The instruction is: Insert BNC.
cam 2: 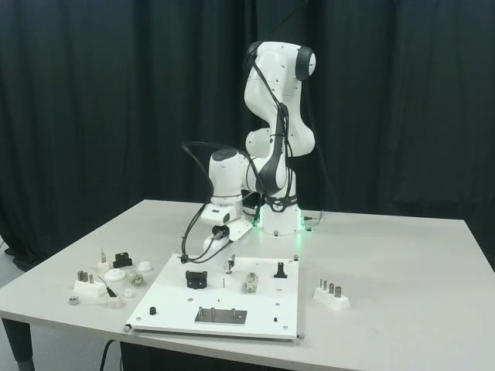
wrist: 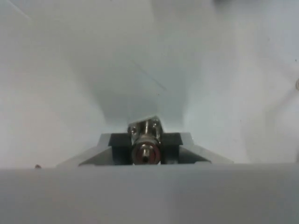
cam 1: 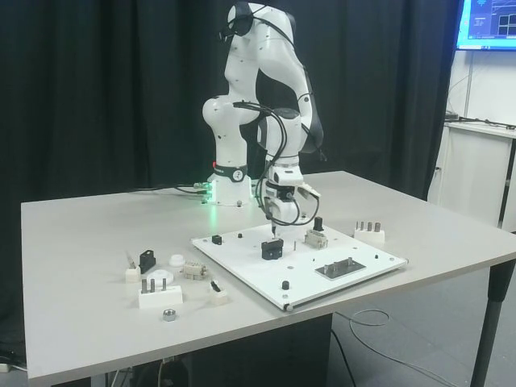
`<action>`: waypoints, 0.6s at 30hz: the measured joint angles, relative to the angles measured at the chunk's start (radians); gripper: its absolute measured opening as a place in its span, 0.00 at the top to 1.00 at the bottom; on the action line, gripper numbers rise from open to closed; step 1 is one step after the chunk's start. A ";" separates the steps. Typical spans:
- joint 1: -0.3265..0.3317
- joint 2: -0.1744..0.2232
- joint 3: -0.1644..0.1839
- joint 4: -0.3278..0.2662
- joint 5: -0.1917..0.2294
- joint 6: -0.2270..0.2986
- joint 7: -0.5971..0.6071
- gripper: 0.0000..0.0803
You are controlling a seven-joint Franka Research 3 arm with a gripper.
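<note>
Pinching the BNC (wrist: pixel 146 142) between both fingers, end effector (wrist: pixel 145 150) hanging low over the white board (cam 1: pixel 339 282). Black mount (cam 1: pixel 272 251) just below, on the board's left part.

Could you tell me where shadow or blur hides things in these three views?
Wrist view: the BNC connector is soft, with a blurred pale band across the foreground. First room view: the green light glows at the arm's base. Second room view: the black curtain swallows background detail.

The arm (cam 2: pixel 267 147) is a white, glossy chain of rounded segments with black joint bands, black cables looping along its outside, and a green light glowing at its round base (cam 2: pixel 280 220).
</note>
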 joint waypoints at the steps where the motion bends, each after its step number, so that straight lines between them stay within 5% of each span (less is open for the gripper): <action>1: 0.000 0.000 0.000 0.000 0.000 -0.001 -0.007 0.84; 18: 0.000 0.002 0.001 0.004 -0.021 -0.006 -0.132 0.84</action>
